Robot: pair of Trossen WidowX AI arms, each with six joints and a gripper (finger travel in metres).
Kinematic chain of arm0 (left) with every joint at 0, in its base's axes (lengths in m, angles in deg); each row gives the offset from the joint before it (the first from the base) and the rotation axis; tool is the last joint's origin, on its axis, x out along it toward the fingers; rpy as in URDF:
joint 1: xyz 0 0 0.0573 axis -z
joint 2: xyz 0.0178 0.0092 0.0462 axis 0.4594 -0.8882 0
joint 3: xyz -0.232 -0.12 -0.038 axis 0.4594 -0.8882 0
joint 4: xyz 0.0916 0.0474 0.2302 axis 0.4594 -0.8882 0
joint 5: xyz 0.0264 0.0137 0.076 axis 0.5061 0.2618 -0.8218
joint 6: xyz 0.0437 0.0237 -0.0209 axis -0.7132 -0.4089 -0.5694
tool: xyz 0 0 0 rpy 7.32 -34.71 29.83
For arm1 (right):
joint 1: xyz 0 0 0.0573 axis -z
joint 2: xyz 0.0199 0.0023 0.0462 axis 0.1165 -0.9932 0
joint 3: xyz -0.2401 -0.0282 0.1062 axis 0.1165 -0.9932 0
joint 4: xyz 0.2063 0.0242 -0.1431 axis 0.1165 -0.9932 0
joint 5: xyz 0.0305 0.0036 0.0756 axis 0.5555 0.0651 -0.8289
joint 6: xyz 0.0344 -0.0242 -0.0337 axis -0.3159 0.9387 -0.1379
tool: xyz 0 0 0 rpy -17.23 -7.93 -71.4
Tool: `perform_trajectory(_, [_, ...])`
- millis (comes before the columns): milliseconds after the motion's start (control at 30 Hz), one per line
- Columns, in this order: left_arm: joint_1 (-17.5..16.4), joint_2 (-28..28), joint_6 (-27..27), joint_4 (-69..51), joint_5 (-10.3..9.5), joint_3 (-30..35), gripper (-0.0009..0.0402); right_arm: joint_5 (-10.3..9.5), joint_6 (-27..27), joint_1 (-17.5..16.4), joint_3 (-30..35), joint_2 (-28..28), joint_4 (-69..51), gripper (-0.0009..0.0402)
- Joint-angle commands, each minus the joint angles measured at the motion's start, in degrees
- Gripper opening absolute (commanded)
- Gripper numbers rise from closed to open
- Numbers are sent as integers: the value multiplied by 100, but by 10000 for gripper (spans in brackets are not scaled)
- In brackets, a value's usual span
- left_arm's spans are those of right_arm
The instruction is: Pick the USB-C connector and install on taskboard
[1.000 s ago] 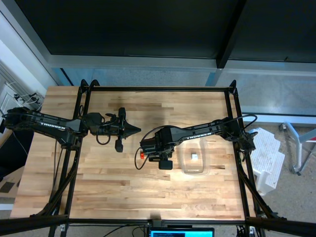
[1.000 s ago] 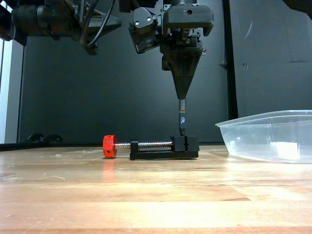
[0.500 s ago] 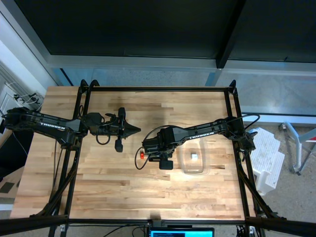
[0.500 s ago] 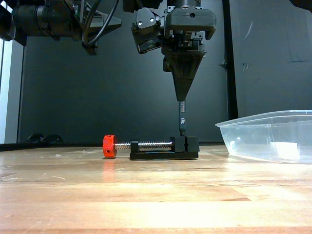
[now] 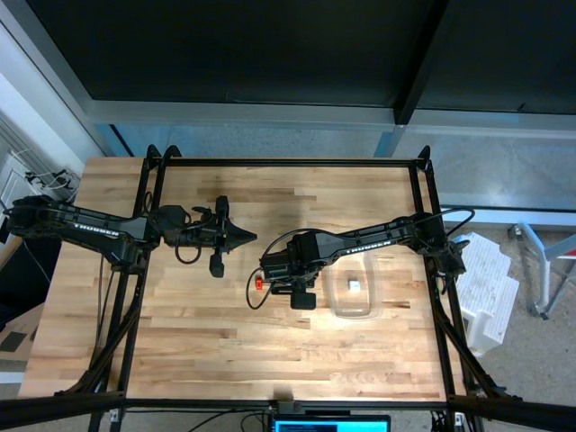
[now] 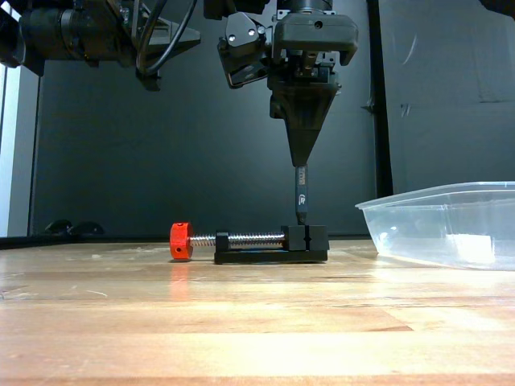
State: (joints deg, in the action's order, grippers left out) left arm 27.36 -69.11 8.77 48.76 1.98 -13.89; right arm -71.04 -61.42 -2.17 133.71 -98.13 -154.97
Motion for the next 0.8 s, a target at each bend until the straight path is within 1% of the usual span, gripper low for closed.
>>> perform_trajectory(33, [0, -2, 0, -2, 2, 0, 0, -22, -7, -7, 4, 55, -13, 54])
perform_trajectory(300, [0, -2, 0, 2, 2, 0, 0, -17, -4, -15, 7, 240, -11, 128])
perform_trajectory(433, [-2, -2, 0, -2, 2, 0, 0, -20, 0, -20, 7, 345, -48, 158])
perform_trajectory(633, [-2, -2, 0, 0, 2, 0, 0, -20, 11, -24, 7, 614, -61, 191])
perform_trajectory(800, [0, -2, 0, 2, 2, 0, 0, -20, 13, -17, 7, 820, -144, 204])
